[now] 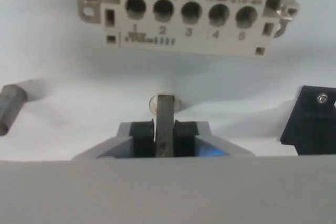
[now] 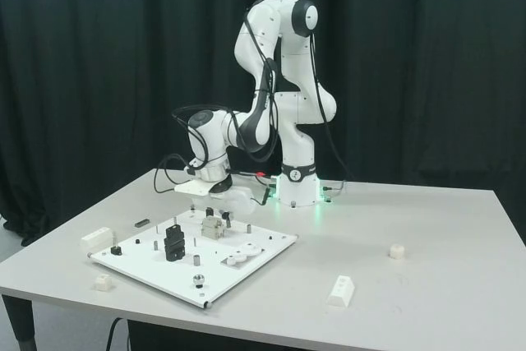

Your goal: Insert square peg 3.

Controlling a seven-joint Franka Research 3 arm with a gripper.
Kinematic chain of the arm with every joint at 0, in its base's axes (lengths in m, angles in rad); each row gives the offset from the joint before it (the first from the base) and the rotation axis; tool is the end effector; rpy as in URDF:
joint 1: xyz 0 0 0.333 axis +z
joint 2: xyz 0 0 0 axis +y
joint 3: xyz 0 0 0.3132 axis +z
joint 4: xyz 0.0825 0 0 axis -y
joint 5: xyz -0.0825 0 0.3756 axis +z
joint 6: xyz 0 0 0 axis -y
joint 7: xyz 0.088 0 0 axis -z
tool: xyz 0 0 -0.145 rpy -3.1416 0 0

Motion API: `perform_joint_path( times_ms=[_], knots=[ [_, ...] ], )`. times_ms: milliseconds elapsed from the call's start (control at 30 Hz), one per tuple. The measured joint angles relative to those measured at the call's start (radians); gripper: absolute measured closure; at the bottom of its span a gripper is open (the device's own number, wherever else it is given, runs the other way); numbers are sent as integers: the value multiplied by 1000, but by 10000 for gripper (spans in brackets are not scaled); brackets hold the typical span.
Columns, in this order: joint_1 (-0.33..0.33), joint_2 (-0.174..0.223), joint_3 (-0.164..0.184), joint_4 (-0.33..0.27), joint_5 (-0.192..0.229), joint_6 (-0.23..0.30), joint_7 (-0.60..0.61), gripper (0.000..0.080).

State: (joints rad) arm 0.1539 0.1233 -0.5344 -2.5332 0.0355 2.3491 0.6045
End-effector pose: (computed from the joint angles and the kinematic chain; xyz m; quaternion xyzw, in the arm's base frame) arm 0.3793 -0.1589 0.1823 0.8636 -0.4827 -0.1409 0.0365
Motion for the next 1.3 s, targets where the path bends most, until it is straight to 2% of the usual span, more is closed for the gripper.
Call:
perform_joint_path(
  times_ms=[600, 1167, 1200, 1300],
  knots=[
    [0, 9, -19, -2, 67, 7, 15, 727],
    [1, 4, -19, -1, 68, -5, 11, 727],
    [1, 3, -19, -1, 68, -7, 11, 499],
    [1, -1, -19, 0, 68, -16, 12, 499]
  ],
)
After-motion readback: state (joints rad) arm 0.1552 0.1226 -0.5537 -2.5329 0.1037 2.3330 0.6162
